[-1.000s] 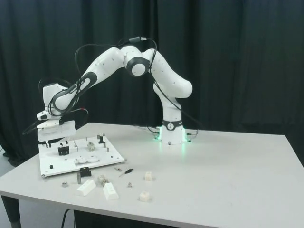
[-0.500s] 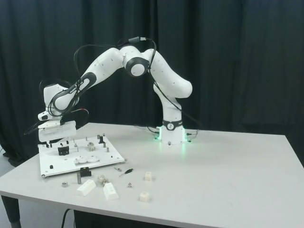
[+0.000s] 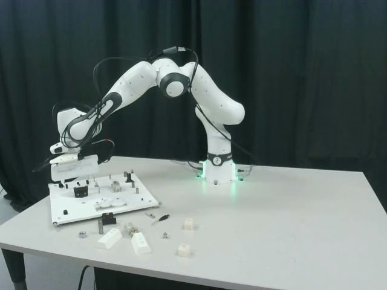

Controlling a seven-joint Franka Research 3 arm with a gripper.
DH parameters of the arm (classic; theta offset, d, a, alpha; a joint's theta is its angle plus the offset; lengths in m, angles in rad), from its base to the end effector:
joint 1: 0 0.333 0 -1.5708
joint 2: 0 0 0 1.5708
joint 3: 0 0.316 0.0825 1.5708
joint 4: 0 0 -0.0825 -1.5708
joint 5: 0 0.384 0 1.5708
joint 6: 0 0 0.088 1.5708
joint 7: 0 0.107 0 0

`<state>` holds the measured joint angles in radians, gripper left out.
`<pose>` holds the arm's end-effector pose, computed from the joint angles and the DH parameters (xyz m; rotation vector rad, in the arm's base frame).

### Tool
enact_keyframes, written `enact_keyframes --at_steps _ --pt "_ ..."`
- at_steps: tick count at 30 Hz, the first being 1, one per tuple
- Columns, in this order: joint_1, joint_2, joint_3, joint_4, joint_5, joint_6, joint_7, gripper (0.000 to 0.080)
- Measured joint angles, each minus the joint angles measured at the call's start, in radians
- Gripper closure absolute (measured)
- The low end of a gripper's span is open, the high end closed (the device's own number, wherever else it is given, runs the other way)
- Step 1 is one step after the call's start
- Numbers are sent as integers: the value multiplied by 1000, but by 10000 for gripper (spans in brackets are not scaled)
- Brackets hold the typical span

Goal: Remove square peg 2.

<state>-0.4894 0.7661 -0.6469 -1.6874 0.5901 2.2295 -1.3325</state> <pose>0.3396 -0.5783 0.2163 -3.1106 0.0833 -0.0143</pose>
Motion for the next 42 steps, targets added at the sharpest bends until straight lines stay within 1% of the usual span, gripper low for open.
enact_keyframes --at_steps 10,22,29,30,39,40,42 --pt "0 -2 -3 -14 34 1 -31 3" --pt "-3 -2 -3 -16 42 2 -37 3" --pt "-3 -2 -3 -19 60 2 -36 3" --pt "-3 -2 -3 -19 65 2 -35 140" --pt "-4 0 -3 -22 84 2 -11 140" --pt "-4 0 -3 -23 85 2 -10 514" --pt "-4 0 -3 -24 87 2 -10 514"
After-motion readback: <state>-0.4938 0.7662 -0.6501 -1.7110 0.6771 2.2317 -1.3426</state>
